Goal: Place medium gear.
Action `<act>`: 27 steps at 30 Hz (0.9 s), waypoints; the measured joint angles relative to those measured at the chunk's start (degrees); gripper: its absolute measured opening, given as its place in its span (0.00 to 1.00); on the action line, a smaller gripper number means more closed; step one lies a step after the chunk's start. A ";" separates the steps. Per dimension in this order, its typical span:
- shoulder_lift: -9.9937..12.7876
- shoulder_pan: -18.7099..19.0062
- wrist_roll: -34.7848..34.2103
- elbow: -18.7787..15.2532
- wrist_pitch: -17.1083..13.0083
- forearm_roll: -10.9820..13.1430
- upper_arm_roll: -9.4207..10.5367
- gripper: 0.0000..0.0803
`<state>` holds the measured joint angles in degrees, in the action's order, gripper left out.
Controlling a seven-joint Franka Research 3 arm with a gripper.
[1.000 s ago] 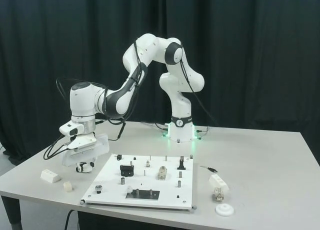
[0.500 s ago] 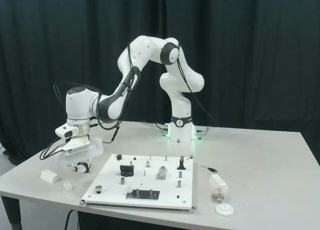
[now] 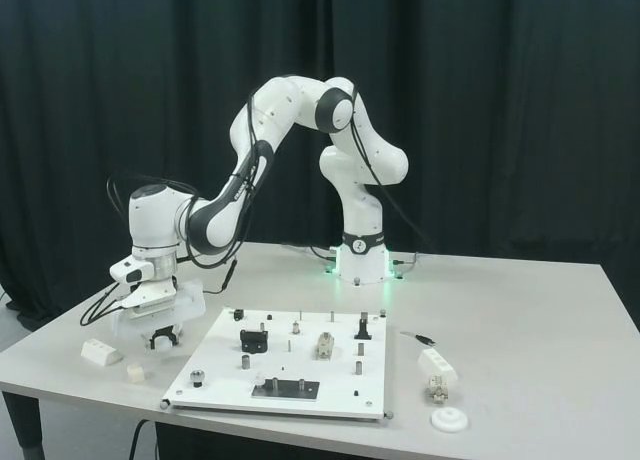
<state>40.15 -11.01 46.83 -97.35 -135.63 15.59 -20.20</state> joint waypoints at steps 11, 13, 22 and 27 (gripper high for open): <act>0.35 -0.03 0.77 0.03 -0.03 0.01 -0.43 0.49; 0.38 -0.03 0.77 0.05 -0.03 0.01 -0.48 0.49; 0.55 -0.03 0.77 0.10 0.04 0.01 -0.60 0.98; 0.59 -0.03 0.77 0.13 0.22 0.01 -0.80 0.99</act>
<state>40.74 -11.04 47.61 -97.22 -135.41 15.61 -21.00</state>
